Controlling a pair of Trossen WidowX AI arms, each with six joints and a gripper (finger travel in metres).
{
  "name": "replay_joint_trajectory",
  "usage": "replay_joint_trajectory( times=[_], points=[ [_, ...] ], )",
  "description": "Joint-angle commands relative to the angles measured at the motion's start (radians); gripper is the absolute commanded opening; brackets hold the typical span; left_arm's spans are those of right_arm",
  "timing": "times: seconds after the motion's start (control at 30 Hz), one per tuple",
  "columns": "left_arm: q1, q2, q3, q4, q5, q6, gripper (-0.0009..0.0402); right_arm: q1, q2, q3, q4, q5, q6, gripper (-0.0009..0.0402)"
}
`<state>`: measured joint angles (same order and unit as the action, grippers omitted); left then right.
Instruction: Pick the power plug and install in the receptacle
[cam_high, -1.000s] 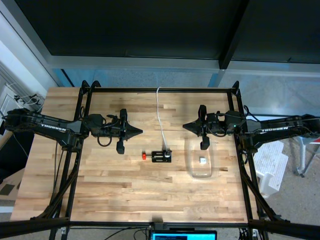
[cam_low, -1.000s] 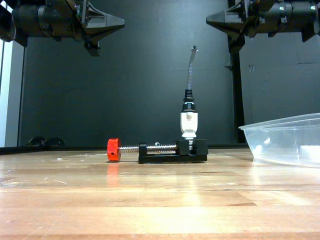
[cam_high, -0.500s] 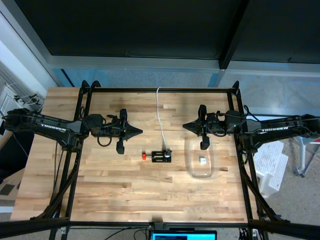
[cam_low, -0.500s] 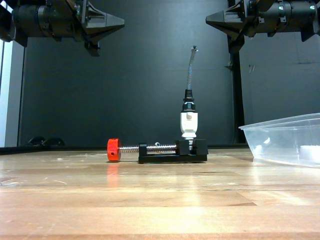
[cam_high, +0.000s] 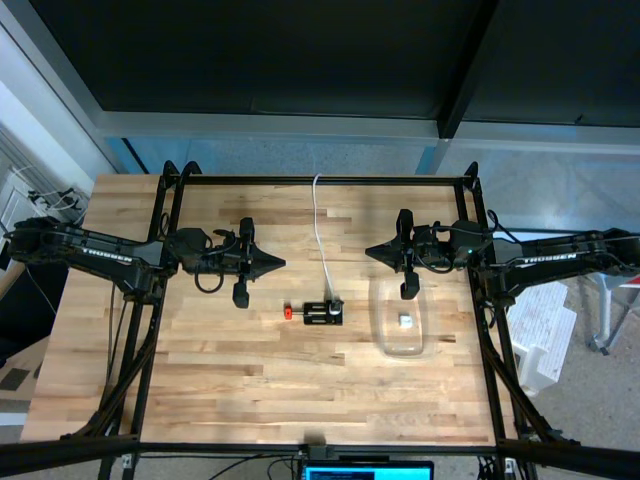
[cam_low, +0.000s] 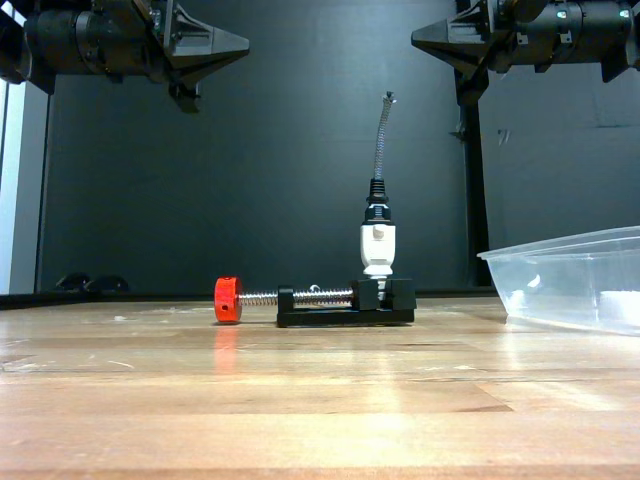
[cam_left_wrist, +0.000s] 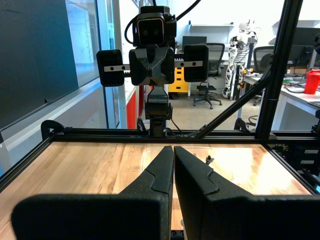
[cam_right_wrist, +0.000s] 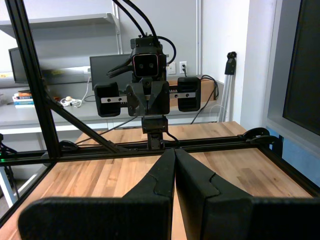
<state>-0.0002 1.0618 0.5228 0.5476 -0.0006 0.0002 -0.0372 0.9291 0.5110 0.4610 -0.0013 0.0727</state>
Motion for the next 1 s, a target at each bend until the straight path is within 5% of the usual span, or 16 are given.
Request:
replay_joint_trajectory(
  times=[0.03,1.0],
  points=[
    [0.0,0.0,0.0,0.0,0.0,0.0,0.0,0.0,0.0,-0.002,-0.003,0.0,-0.018,0.0],
    [0.0,0.0,0.0,0.0,0.0,0.0,0.0,0.005,0.0,-0.028,0.007,-0.026,-0.029,0.0]
  ],
)
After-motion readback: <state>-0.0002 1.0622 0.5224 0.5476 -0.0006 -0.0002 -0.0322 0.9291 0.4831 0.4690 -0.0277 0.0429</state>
